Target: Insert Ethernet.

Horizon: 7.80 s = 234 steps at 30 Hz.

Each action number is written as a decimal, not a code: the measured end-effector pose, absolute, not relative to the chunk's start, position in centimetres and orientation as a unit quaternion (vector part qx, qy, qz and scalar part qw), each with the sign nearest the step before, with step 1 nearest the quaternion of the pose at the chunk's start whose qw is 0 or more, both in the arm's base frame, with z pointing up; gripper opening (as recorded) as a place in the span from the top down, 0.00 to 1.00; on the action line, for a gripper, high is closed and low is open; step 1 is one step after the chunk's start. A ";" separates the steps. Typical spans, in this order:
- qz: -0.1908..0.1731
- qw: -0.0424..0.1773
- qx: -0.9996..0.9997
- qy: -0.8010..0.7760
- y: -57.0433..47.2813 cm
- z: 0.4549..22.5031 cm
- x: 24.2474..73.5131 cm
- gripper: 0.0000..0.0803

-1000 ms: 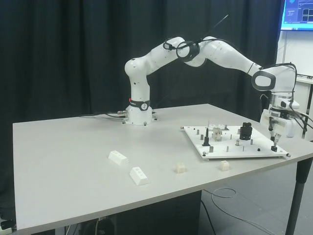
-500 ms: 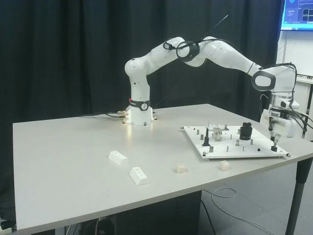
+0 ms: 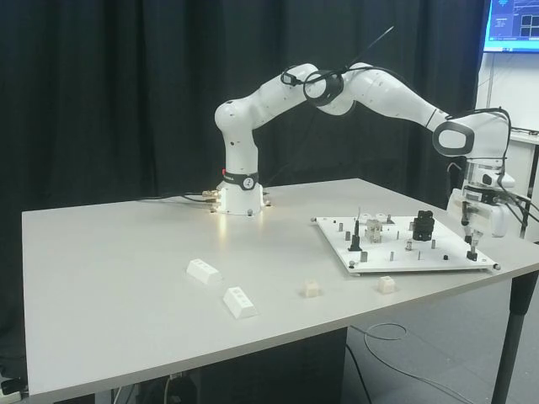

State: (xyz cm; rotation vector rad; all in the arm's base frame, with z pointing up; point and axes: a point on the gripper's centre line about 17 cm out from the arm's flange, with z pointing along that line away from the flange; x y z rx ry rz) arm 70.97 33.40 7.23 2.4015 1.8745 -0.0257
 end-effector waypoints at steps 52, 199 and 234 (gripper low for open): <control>-0.006 0.048 0.783 0.620 34.4 7.0 70.7 0.88; -0.005 0.036 0.827 0.561 34.1 6.3 70.7 0.88; -0.021 0.036 0.808 0.588 34.7 9.5 70.2 0.22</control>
